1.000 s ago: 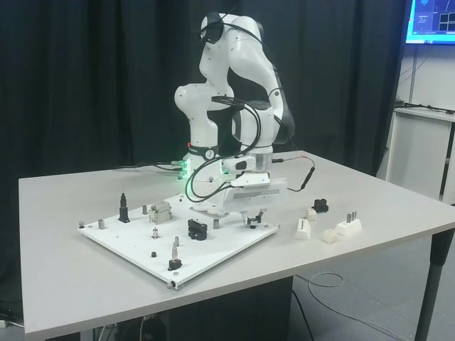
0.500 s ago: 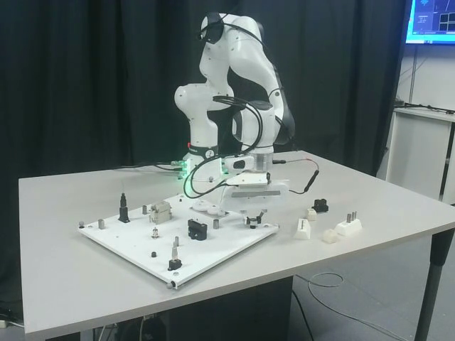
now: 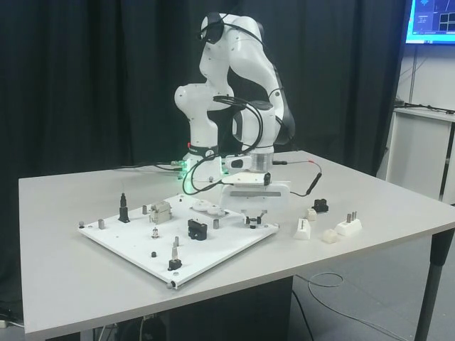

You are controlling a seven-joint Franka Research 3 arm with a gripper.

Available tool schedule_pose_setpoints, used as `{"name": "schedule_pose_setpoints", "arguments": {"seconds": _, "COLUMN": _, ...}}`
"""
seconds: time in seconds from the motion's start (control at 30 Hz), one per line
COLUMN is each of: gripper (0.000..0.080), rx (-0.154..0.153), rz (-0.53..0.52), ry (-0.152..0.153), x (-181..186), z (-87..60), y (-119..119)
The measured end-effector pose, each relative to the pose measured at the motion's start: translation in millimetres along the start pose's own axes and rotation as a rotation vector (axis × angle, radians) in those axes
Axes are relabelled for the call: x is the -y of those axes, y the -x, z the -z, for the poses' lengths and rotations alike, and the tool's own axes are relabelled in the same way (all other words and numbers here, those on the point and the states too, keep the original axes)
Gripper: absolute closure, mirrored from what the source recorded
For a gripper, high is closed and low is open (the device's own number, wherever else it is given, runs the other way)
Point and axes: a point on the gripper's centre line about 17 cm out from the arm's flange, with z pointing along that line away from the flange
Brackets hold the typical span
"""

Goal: Insert bolt 4.

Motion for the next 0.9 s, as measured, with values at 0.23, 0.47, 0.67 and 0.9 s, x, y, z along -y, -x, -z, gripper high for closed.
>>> {"name": "schedule_pose_setpoints", "arguments": {"seconds": 0.23, "gripper": 0.0559, "rx": 0.000, "rz": -0.094, "ry": 0.001, "x": -0.1, "z": 0.0, "y": 0.1}}
{"name": "schedule_pose_setpoints", "arguments": {"seconds": 0.47, "gripper": 0.0559, "rx": 0.002, "rz": -0.186, "ry": 0.001, "x": 0.0, "z": 0.0, "y": 0.2}}
{"name": "schedule_pose_setpoints", "arguments": {"seconds": 0.67, "gripper": 0.0560, "rx": 0.009, "rz": -0.267, "ry": 0.003, "x": 0.3, "z": -0.1, "y": 0.4}}
{"name": "schedule_pose_setpoints", "arguments": {"seconds": 0.9, "gripper": 0.0560, "rx": 0.020, "rz": -0.384, "ry": 0.007, "x": 0.5, "z": -0.1, "y": 0.3}}
